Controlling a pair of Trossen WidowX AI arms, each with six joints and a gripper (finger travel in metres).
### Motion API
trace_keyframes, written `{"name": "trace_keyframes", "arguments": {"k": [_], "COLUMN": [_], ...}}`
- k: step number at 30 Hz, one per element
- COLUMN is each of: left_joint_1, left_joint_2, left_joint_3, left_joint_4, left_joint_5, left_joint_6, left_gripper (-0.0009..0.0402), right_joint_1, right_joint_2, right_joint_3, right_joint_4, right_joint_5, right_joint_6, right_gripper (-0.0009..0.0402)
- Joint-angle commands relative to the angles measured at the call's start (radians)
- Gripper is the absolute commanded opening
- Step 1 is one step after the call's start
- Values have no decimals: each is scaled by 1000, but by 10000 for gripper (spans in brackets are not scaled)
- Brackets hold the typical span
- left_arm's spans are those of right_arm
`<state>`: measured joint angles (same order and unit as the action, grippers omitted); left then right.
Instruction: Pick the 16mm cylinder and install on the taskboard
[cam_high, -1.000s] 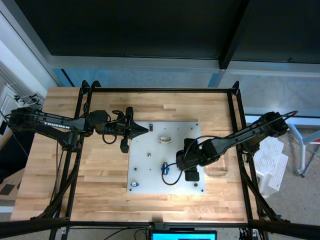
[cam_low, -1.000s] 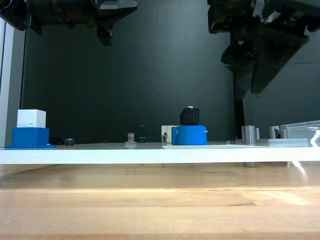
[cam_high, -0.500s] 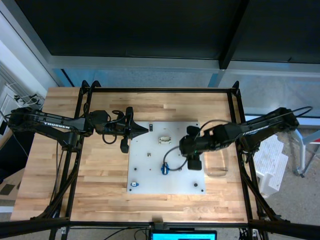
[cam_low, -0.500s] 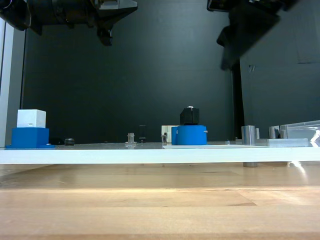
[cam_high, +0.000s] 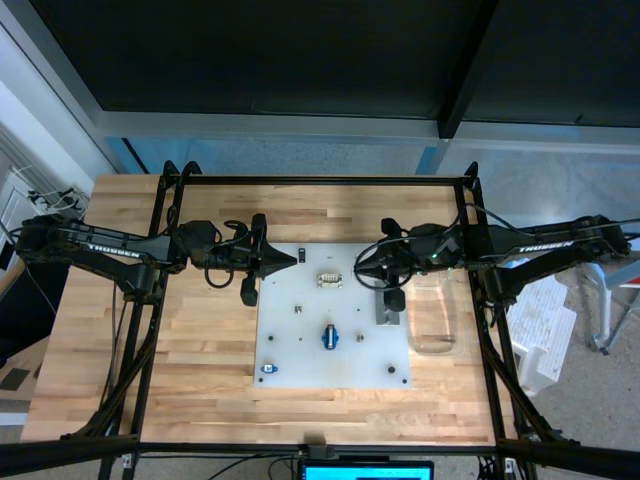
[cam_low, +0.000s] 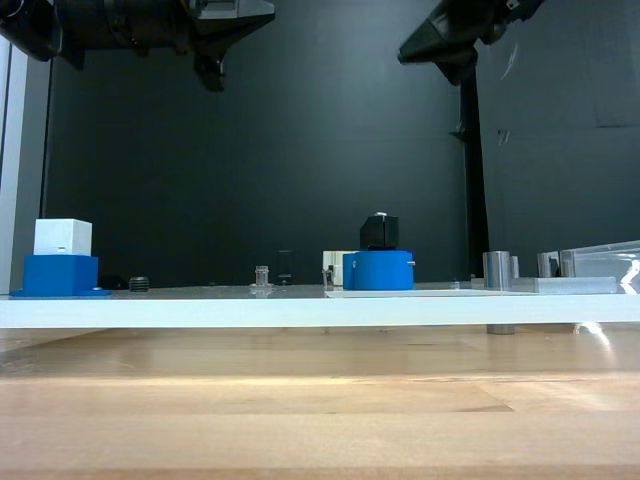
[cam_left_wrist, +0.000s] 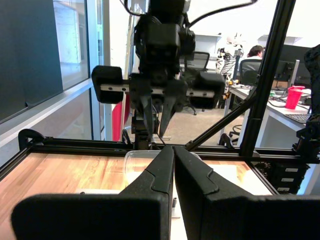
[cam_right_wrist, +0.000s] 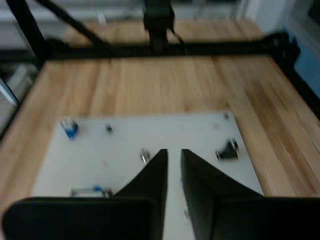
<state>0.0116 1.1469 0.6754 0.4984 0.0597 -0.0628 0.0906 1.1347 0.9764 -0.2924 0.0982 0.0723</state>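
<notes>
16mm cylinder (cam_high: 361, 337) stood apart from the right hand (cam_high: 362, 271), which was slightly open, holding nothing, above the far side of the taskboard (cam_high: 300, 345). It sat upright in the board beside the blue fitting (cam_high: 329, 336). The left hand (cam_high: 292, 260), closed, hovered at the board's far-left corner.

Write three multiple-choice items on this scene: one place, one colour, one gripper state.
1. Where does the right gripper hang?
A. over the taskboard
B. over bare wood left of it
C. off the table
2. What colour is the fitting at mid-board?
A. red
B. blue
C. green
3. How is the left gripper, at the board's far left edge?
A. wide open
B. half open
C. shut

1 A: the high view shows it above the board's far right part.
2 B: it shows blue in the high view.
3 C: its fingers meet in the left wrist view.
</notes>
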Motion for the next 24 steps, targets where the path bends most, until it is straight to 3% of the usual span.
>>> {"name": "trace_keyframes", "arguments": {"k": [1, 14, 24], "left_joint_1": [0, 0, 0], "left_joint_2": [0, 0, 0], "left_joint_3": [0, 0, 0], "left_joint_4": [0, 0, 0], "left_joint_5": [0, 0, 0], "left_joint_6": [0, 0, 0], "left_gripper": [0, 0, 0], "right_joint_1": [-16, -23, -35], "right_joint_2": [-30, -87, -112], "right_joint_3": [-61, -281, -357], "right_joint_4": [140, 619, 736], "right_joint_5": [-12, -13, -12], "right_joint_6": [-9, -26, -28], "right_gripper": [0, 0, 0]}}
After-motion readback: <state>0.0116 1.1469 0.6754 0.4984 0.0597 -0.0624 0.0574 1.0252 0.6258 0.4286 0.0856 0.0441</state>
